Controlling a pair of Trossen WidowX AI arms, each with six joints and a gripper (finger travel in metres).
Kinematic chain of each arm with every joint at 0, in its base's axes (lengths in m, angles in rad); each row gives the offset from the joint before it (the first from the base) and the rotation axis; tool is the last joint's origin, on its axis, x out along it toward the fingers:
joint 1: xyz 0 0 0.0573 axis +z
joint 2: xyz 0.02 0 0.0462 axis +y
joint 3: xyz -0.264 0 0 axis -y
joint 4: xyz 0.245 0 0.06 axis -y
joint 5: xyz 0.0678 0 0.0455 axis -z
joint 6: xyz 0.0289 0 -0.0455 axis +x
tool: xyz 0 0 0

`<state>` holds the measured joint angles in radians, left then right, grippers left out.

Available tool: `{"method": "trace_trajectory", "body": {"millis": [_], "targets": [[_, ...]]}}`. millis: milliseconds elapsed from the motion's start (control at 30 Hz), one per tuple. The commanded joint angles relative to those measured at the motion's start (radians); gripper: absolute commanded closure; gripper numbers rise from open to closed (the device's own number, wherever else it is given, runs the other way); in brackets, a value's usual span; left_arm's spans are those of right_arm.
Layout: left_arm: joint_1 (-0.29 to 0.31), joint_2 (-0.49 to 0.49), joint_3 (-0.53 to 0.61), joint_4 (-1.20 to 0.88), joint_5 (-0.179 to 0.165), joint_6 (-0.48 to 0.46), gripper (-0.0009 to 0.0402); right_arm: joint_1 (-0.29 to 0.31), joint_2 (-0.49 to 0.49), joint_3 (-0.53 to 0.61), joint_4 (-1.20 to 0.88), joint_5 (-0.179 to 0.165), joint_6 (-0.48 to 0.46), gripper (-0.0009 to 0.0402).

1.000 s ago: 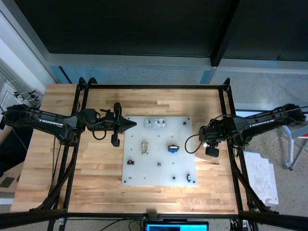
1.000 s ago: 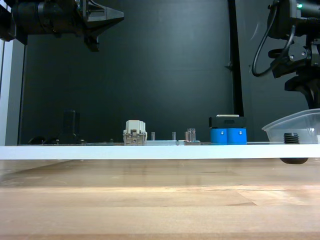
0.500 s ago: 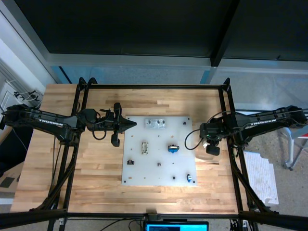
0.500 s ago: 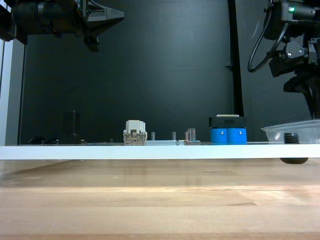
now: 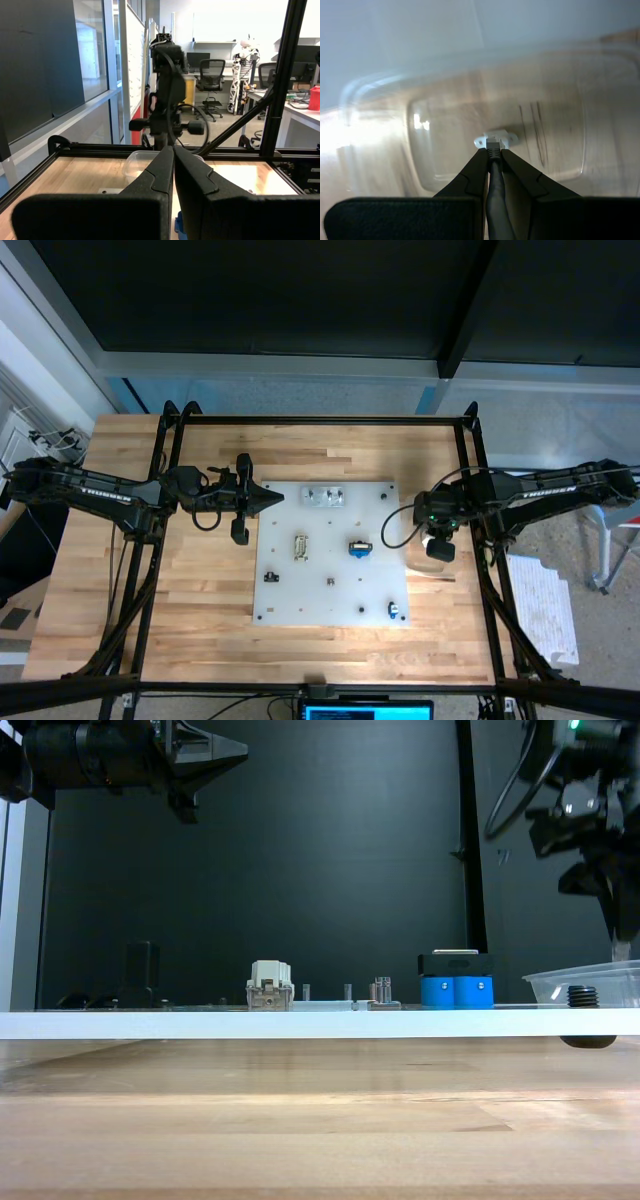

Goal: Pick the RJ45 connector and install on taskboard

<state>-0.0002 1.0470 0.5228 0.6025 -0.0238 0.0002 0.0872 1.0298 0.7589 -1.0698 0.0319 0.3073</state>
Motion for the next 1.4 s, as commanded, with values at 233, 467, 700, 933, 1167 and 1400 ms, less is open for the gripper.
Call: {"method": "trace_trajectory", "body": {"millis": [233, 467, 700, 933, 1167, 1400], "targets": [[0.0, 0.0, 0.0, 0.0, 0.0, 0.0, 0.0393, 0.166, 0.053, 0.099, -0.041, 0.029, 0.101, 0.0393], [0.0, 0.0, 0.0, 0.0, 0.0, 0.0, 0.0393, 0.283, 0.126, 0.142, -0.04, 0.028, 0.183, 0.0393], [0.0, 0.0, 0.0, 0.0, 0.0, 0.0, 0.0393, 0.411, 0.22, 0.218, -0.039, 0.029, 0.22, 0.0393], [0.0, 0.0, 0.0, 0.0, 0.0, 0.0, 0.0393, 0.47, 0.327, 0.303, -0.033, 0.031, 0.288, 0.0393], [0.0, 0.0, 0.0, 0.0, 0.0, 0.0, 0.0393, 0.497, 0.423, 0.393, -0.029, 0.054, 0.335, 0.0393], [0.0, 0.0, 0.0, 0.0, 0.0, 0.0, 0.0393, 0.539, 0.519, 0.481, -0.029, 0.054, 0.369, 0.0393]]}}
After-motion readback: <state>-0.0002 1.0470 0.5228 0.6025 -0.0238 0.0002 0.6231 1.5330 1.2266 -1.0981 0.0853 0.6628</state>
